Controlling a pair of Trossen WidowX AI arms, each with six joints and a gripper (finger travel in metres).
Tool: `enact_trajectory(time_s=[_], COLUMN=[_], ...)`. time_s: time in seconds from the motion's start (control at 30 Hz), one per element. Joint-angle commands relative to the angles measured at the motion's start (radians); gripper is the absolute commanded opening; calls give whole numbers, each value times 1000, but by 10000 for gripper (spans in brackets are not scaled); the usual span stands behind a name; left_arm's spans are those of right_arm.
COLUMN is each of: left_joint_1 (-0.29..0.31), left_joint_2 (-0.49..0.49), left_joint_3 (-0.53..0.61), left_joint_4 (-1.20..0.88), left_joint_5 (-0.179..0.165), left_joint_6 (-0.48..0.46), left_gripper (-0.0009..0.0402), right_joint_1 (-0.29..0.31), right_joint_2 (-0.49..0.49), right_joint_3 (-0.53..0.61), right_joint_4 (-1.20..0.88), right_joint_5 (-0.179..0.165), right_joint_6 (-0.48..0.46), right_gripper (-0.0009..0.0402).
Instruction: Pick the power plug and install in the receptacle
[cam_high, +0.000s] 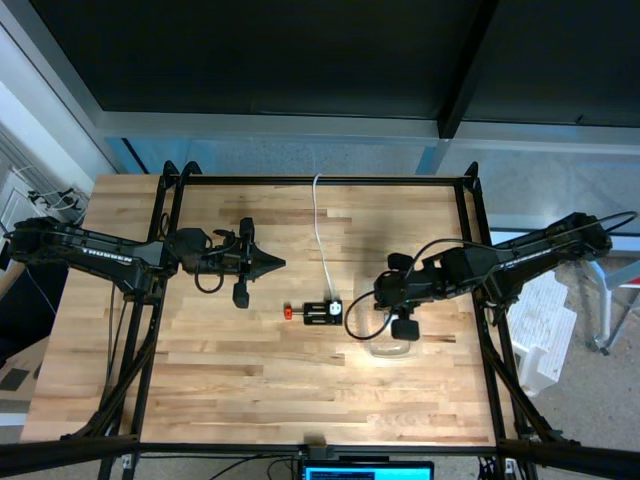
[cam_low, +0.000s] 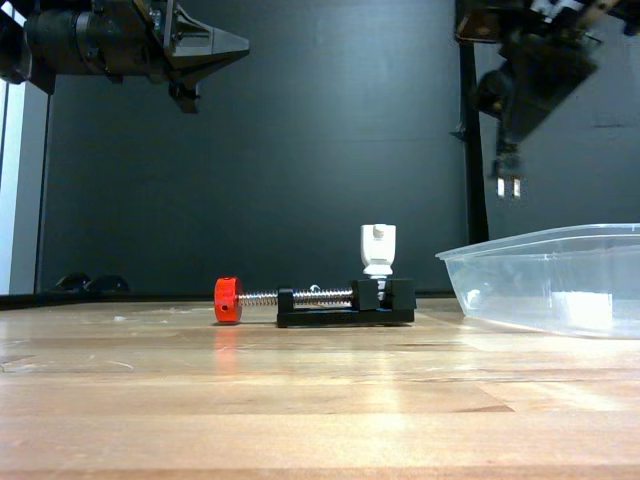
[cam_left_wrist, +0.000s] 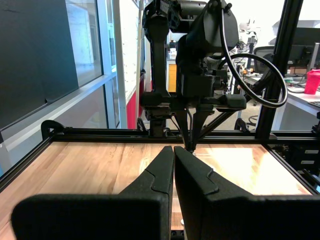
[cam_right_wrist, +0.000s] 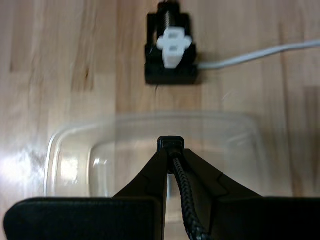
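Low view: right gripper (cam_low: 509, 145) is cropped by the top edge, above the tray (cam_low: 560, 290), which runs off the right edge. Left gripper (cam_low: 240, 45), up high at left, has its body cropped too. Right wrist view: plug (cam_right_wrist: 170, 142) shows only its back end between the clamped fingers (cam_right_wrist: 150, 175), prongs hidden. Plug is too small to make out in the high view. Receptacle (cam_low: 345, 300) hides its cord (cam_high: 320, 230) in the low view.

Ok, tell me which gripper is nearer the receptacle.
Right. The right gripper holds the power plug over the clear tray, just beside the receptacle; the left gripper hangs shut, high and farther off on its other side.
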Motion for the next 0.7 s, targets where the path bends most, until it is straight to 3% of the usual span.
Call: enact_trajectory(time_s=[0.03,0.3,0.7], left_joint_1=[0,0,0], left_joint_2=[0,0,0], left_joint_3=[0,0,0], left_joint_4=[0,0,0], left_joint_5=[0,0,0], left_joint_6=[0,0,0], left_gripper=[0,0,0], right_joint_1=[-13,-22,-45], right_joint_2=[50,189,311], right_joint_3=[47,160,291], right_joint_4=[-4,-4,-3], right_joint_5=[13,13,15], right_joint_6=[0,-27,-78], right_gripper=[0,0,0])
